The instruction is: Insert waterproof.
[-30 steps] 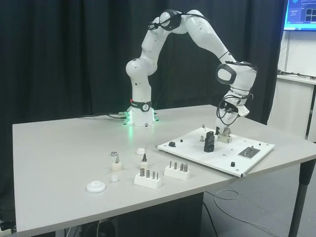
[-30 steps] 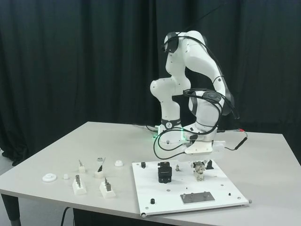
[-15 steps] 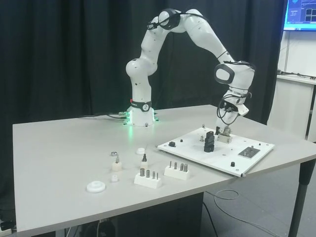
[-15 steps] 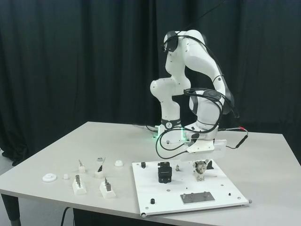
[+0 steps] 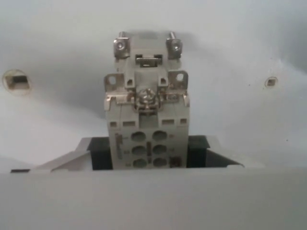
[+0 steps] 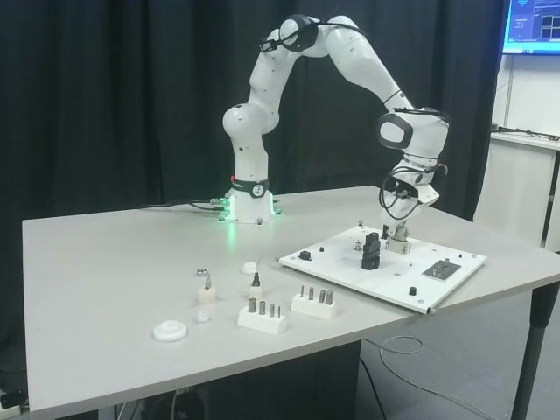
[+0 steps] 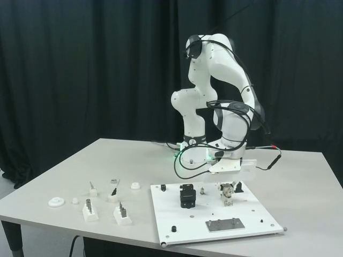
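One waterproof connector [image 5: 147,127] stands upright on the white board [image 7: 252,222], near the board's far edge and toward its right side in the second room view. In the wrist view its long axis runs straight up toward the camera, metal clips and a screw showing on its top. The gripper [image 7: 229,174] hangs directly above it, apart from it; whether the jaws are open or closed cannot be told, since no fingertips show. A black block [image 7: 187,195] sits beside the connector. White part holders [image 6: 262,317] rest near the table's [image 6: 105,262] front edge, well apart.
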`<state>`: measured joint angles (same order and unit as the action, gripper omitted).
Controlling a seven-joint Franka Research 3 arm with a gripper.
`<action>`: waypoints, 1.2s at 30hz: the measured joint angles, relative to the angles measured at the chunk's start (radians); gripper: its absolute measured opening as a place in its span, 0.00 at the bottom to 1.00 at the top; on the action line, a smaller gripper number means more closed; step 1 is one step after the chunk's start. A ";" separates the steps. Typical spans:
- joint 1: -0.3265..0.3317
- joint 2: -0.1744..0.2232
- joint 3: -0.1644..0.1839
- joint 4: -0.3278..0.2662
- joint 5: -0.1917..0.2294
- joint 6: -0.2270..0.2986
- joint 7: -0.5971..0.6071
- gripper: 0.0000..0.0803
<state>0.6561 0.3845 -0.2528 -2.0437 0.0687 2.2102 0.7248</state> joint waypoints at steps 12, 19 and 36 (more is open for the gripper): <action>-0.001 0.000 0.002 -0.001 0.003 -0.003 0.000 0.39; -0.001 0.000 0.002 0.000 0.004 -0.004 0.012 0.39; -0.004 0.007 0.003 0.004 0.006 0.008 0.018 0.39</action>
<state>0.6520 0.3920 -0.2496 -2.0398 0.0751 2.2186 0.7430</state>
